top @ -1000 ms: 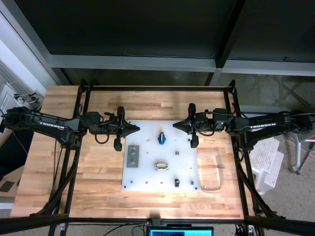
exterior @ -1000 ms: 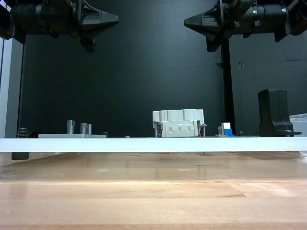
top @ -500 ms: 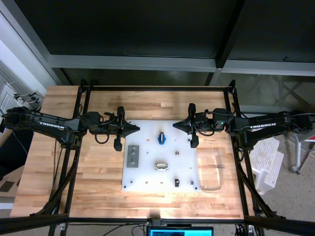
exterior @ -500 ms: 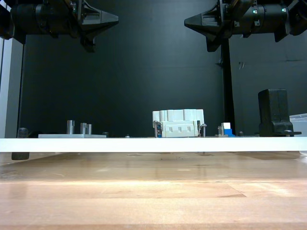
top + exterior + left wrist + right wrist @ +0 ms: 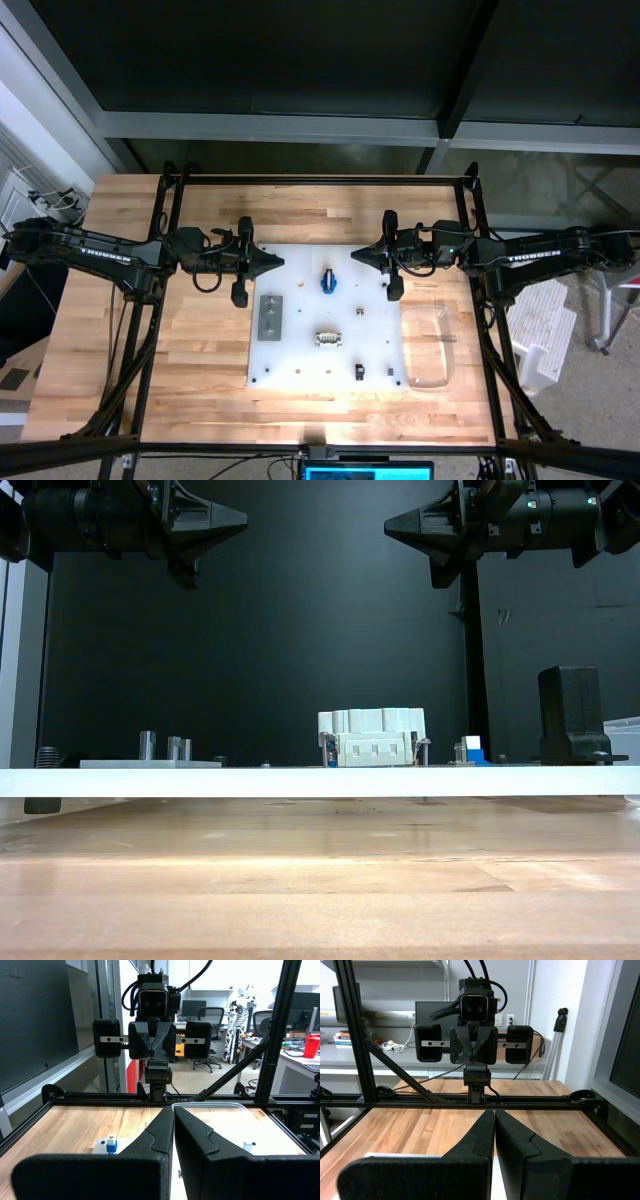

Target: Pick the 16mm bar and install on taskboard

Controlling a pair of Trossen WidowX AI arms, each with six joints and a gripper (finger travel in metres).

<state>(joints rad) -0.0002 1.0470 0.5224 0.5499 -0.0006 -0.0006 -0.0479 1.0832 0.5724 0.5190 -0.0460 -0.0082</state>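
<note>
Your left gripper [image 5: 278, 262], fingers together, hangs above the taskboard's [image 5: 300, 345] far-left corner. Your right gripper [image 5: 356, 254], fingers likewise pressed together, hangs above its far edge. The white board lies flat below both. 16mm bar: too small to locate.

16mm bar — too small for sure identification on the taskboard [image 5: 300, 335]
</note>
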